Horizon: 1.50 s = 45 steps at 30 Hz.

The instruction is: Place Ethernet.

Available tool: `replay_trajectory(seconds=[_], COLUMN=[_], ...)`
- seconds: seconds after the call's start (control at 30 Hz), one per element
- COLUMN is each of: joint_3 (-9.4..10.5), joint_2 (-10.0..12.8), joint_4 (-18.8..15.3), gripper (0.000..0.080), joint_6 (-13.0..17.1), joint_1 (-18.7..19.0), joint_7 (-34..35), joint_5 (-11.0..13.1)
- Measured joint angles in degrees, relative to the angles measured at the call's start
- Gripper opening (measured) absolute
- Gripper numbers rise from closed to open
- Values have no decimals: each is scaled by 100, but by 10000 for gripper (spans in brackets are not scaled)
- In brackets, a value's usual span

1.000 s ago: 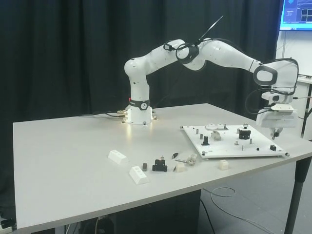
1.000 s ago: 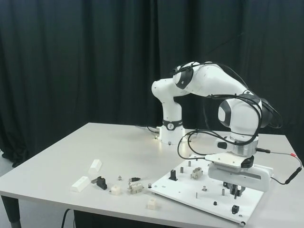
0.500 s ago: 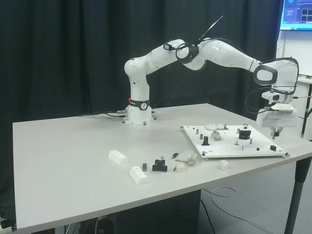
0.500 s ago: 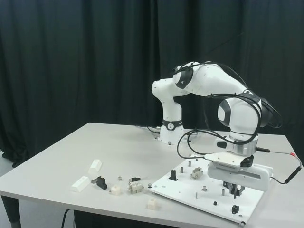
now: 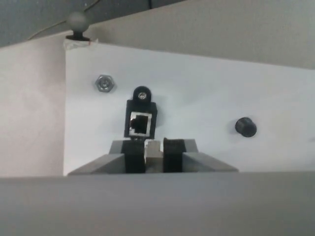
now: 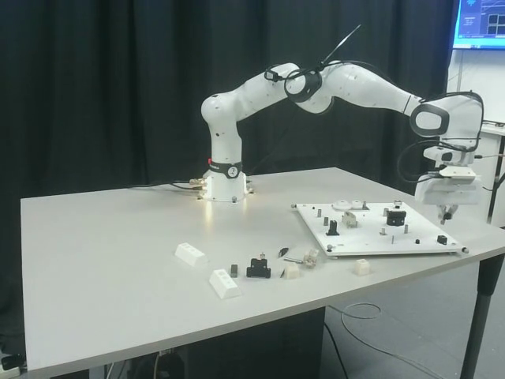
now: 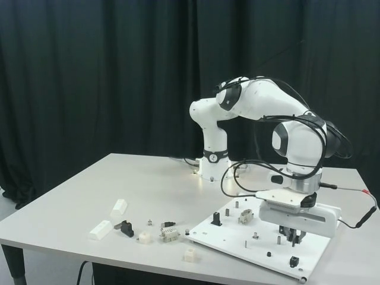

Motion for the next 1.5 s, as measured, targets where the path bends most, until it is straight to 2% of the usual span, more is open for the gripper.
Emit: replay_trajectory(seconds=[0.4, 0.7, 0.93, 1.5], joint_3=[156, 411, 530, 673], joint_2=[-33, -31, -2, 114], joint_4=[4, -37, -94, -386], gripper=[76, 76, 76, 76], joint_6=[0, 0, 19, 515], joint_1=[172, 336, 450, 725], joint_7=[45, 397, 580, 888], joint_5=[240, 254, 238, 168])
